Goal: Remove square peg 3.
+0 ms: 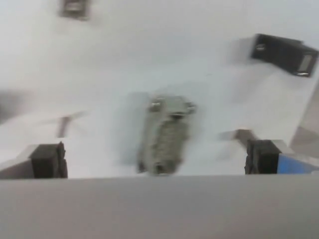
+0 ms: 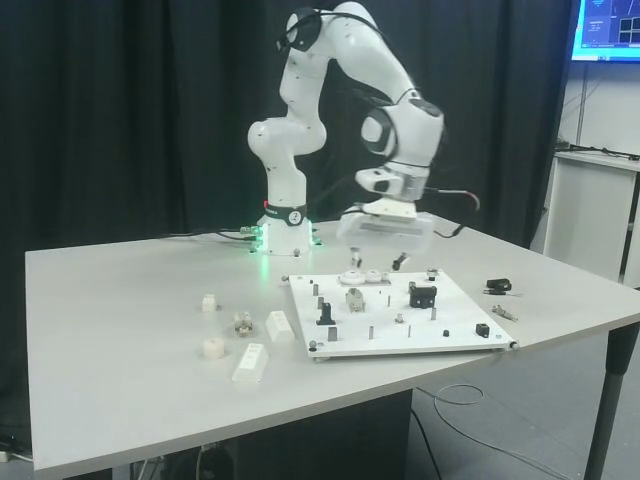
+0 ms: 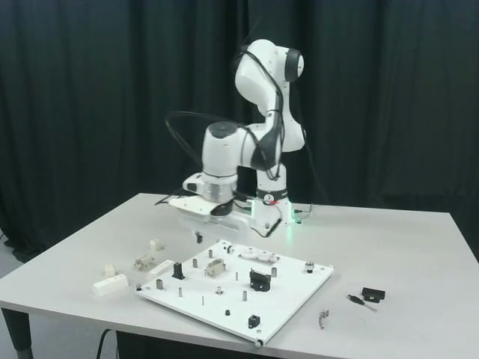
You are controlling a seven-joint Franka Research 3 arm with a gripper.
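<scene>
Hovering above the far edge of the white rectangular board (image 2: 400, 318), the white arm's black-fingered claw (image 1: 154, 159) is hanging clear of everything, touching nothing and carrying nothing. Its two black fingertips (image 1: 49, 160) are standing wide apart in the wrist view, with bare board showing between them and only the grey metal connector block (image 1: 167, 133) lying below in the gap, well under the pads. Going left to right across the grey table (image 2: 120, 300) in the first room view: small white blocks (image 2: 250, 362) are lying loose beside the board, then the board itself is carrying a black upright bracket (image 2: 325, 312), the grey connector block, several short grey pegs (image 2: 371, 331) standing upright in their holes, a black blocky fixture (image 2: 421, 295), and a small black cube (image 2: 482, 330) near the corner; further right a small black part (image 2: 499, 286) is resting on the table. Which of the upright pegs is square peg 3 I cannot tell from these views; it is presumably still seated among them on the board, nearer the front than the claw. To do this step well, the arm should be travelling forward over the board, centring the open fingers squarely on the peg's flat sides, descending straight, closing firmly low on the shaft, and pulling vertically so the peg is not jamming in its hole or dragging the board along.
</scene>
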